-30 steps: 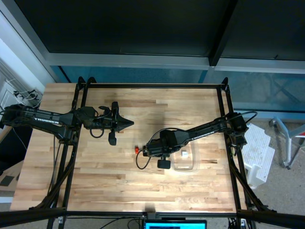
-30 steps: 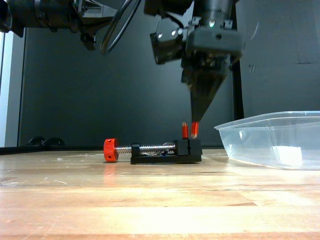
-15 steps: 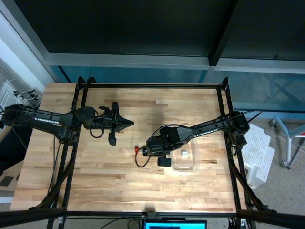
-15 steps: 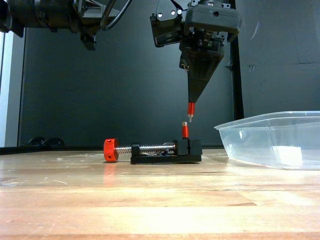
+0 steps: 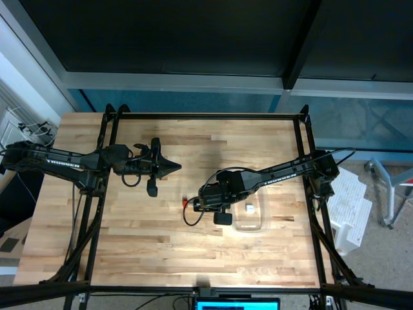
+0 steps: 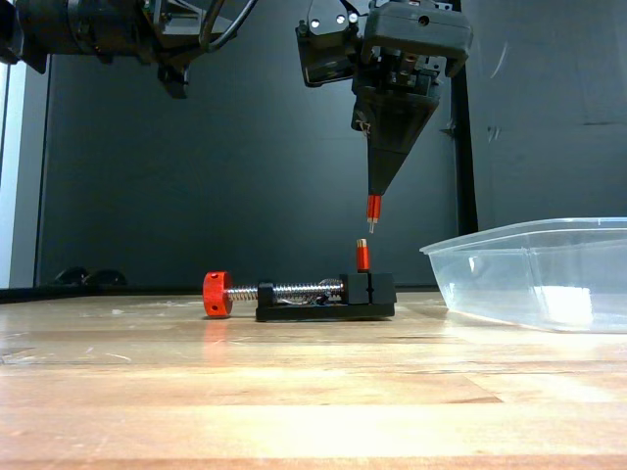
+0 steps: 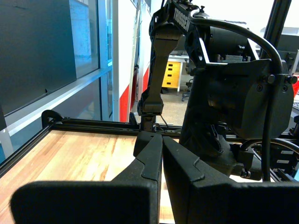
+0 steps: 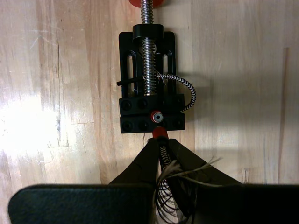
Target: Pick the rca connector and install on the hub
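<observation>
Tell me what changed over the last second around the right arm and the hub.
The right gripper, shut on the rca connector, rose from the hub, beside its upright red post, to well above it, mostly in the first half second. The hub, the clear tray and the left gripper, parked over the table's left side, stayed put.

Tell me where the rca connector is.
In the low view, the rca connector hangs pinched in the right end effector, just above the hub, left of the clear tray; the left end effector is parked over the table's left.
</observation>
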